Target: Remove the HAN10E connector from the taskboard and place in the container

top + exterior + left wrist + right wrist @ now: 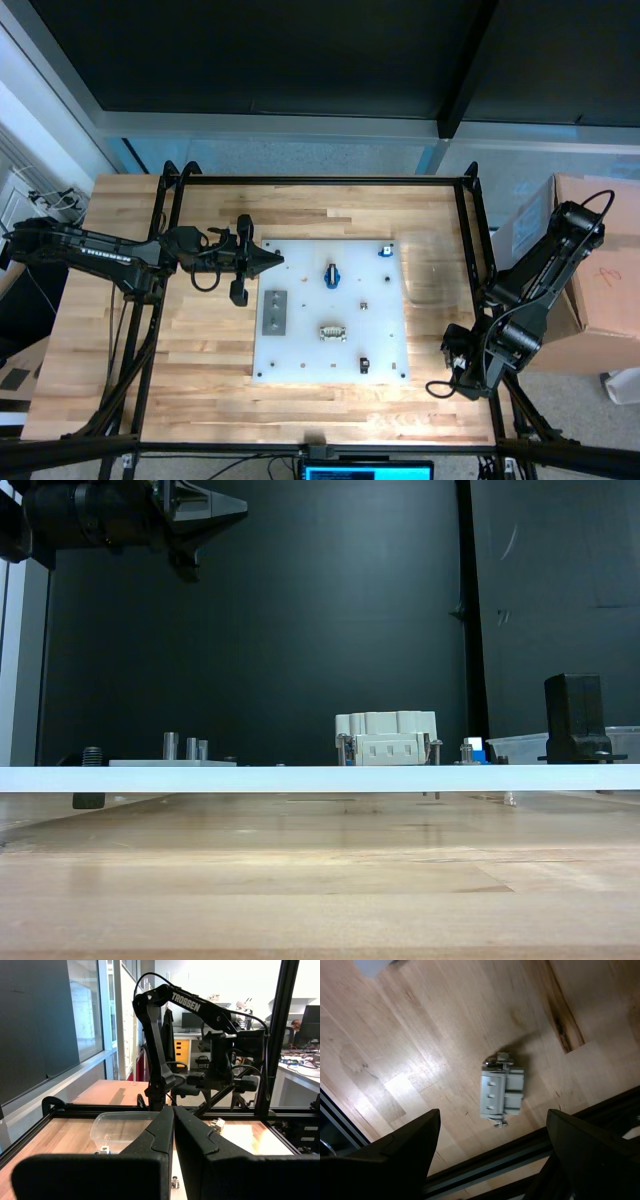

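White lettering reads TROSSEN along the right arm (186, 1001), and the same word runs down the left arm (100, 253). The cardboard box (590, 250) off the table's right side carries a red scrawl I can't make out. The connector (333, 332) sits upright in its seat on the near half of the white board (300, 355), with bare board on all sides. A grey block (274, 312) stands to its left. The clear container (435, 272) lies off the board's right edge. The left gripper (272, 260) hangs high over the board's left edge, its fingers pressed together on nothing. The right gripper (453, 360) points down at the table (200, 350) near its near right corner, fingers spread wide and holding nothing. Below it a grey plug-like piece (501, 1091) lies free on the wood, just beside the black frame rail (485, 1167).
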You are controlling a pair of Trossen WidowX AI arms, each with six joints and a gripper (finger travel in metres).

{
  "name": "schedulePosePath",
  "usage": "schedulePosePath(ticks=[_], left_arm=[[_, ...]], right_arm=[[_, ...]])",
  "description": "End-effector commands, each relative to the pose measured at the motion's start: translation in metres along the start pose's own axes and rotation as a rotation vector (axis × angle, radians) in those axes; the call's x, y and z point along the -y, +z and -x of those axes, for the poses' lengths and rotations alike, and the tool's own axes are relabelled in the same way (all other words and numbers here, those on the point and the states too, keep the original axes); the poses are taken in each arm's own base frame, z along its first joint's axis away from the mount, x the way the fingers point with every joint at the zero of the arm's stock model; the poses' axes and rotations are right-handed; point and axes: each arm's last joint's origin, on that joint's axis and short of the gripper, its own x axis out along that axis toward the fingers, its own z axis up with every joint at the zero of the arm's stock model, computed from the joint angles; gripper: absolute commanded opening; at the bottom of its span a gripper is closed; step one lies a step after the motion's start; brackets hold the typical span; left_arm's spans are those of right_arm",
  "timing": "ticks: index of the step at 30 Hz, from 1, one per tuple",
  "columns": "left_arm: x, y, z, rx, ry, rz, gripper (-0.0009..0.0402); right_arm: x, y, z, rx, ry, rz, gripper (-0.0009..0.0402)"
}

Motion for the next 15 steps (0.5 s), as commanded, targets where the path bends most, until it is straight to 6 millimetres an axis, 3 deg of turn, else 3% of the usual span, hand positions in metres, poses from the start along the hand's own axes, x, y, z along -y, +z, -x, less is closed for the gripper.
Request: schedulePosePath(ticks=[1, 8, 15], left_arm=[[0.000, 0.000, 0.000, 0.000, 0.000, 0.000, 0.0000], [0.000, 0.000, 0.000, 0.000, 0.000, 0.000, 0.0000], [0.000, 0.000, 0.000, 0.000, 0.000, 0.000, 0.0000]], right_arm=[[0.000, 0.000, -0.013, -0.003, -0.018, 0.008, 0.0298], [-0.004, -0.002, -0.055, -0.058, -0.042, 0.036, 0.0298], [0.007, -0.002, -0.076, -0.055, -0.041, 0.032, 0.0298]])
